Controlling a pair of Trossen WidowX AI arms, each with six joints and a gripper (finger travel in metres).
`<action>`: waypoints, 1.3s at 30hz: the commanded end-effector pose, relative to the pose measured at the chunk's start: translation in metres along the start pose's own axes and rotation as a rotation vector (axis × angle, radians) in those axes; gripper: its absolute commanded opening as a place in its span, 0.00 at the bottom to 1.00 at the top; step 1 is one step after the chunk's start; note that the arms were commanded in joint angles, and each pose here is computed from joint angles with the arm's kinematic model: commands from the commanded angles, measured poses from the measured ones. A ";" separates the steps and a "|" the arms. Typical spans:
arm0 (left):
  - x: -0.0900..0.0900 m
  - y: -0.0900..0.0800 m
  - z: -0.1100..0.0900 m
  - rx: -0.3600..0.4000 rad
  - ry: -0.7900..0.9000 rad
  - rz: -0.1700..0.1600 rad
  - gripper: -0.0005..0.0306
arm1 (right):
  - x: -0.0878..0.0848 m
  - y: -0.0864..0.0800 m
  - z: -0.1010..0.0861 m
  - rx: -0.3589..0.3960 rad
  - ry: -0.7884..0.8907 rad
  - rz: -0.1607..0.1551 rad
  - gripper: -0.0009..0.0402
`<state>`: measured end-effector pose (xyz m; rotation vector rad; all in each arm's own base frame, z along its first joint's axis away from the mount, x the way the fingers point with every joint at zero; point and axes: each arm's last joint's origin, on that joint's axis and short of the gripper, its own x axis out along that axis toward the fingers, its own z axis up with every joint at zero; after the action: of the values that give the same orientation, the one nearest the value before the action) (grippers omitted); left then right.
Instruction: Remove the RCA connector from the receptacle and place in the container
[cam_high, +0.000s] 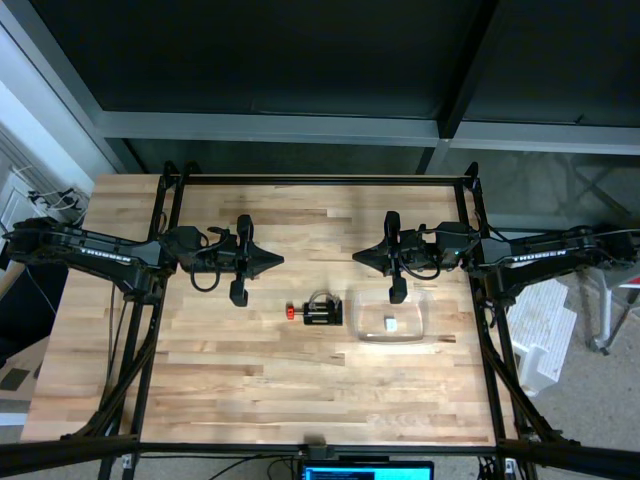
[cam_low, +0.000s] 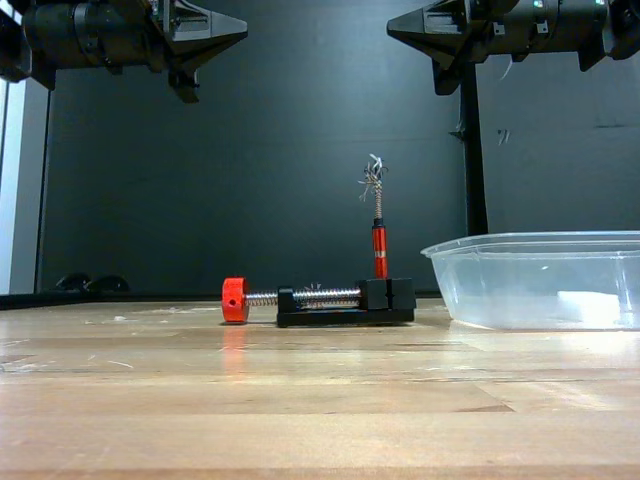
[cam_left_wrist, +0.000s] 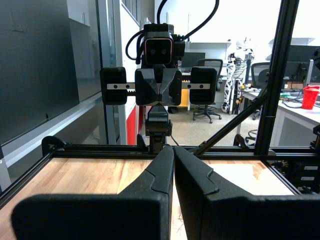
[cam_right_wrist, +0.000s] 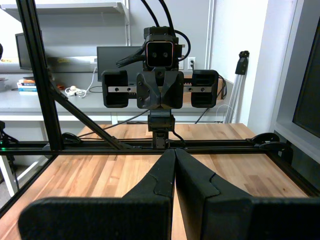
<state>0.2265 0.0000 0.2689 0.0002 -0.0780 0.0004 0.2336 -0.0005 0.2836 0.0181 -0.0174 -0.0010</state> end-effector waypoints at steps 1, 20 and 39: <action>0.000 0.000 0.000 0.000 0.000 0.000 0.02 | 0.000 0.000 0.000 0.000 0.000 0.000 0.02; 0.000 0.000 0.000 0.000 0.000 0.000 0.02 | 0.006 0.006 0.011 0.042 0.327 -0.004 0.02; 0.000 0.000 0.000 0.000 0.000 0.000 0.02 | 0.053 0.029 0.011 -0.004 1.013 0.038 0.02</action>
<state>0.2265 0.0000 0.2690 0.0002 -0.0784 0.0004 0.2825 0.0262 0.2974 0.0149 0.9699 0.0455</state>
